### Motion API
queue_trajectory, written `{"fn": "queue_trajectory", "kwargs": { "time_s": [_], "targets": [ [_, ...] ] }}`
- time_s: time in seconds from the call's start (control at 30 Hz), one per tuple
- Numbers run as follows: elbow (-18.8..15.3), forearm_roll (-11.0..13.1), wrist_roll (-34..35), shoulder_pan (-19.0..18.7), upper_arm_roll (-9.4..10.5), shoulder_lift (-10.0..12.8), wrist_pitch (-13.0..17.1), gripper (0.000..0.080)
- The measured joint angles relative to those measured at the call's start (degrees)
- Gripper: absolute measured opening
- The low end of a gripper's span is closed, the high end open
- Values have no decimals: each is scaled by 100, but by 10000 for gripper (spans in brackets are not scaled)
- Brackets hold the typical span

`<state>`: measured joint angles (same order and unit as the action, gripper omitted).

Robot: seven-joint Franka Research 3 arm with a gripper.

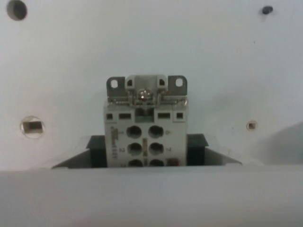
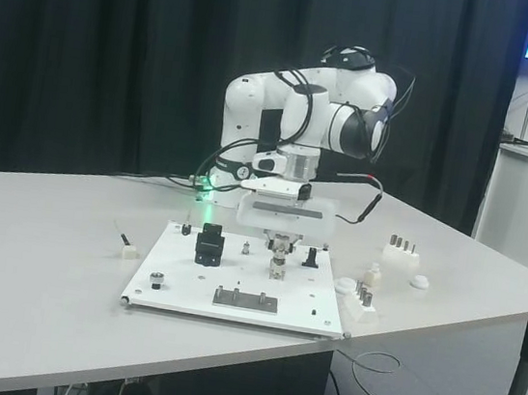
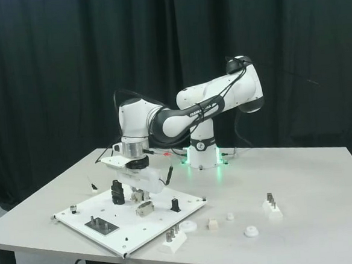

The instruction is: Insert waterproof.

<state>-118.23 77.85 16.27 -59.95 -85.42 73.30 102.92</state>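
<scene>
From the wrist view, the waterproof connector [image 1: 145, 126] sits straight ahead on the white board [image 1: 213, 61], a pale block with a metal bracket on its far end and round numbered sockets across its face; black pieces flank it on either side, and a pale bar across the near part of the picture hides its near end. Whether the tool is wide, narrow or clamped on it, I cannot tell from here. In the first room view, the white arm [image 2: 300, 105] bends down over the board [image 2: 238, 287] on the grey surface [image 2: 46, 227], and the tool [image 2: 280, 244] hangs right above the connector [image 2: 278, 268], near a black block [image 2: 209, 246] and a small black clip [image 2: 311, 257]; a grey plate with pegs [image 2: 244, 299] lies nearer the board's front edge. In the second room view, the tool [image 3: 140, 195] stands just over the connector [image 3: 145, 208], with white peg holders [image 3: 271, 208] well apart on the surface.
</scene>
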Motion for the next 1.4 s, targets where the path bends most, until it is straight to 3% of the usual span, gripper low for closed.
{"fn": "queue_trajectory", "kwargs": {
  "time_s": [0.53,1.4],
  "targets": [
    [-376,353,1,-200,53,0,52,316],
    [-603,508,-5,-424,173,0,448,316]
  ]
}}
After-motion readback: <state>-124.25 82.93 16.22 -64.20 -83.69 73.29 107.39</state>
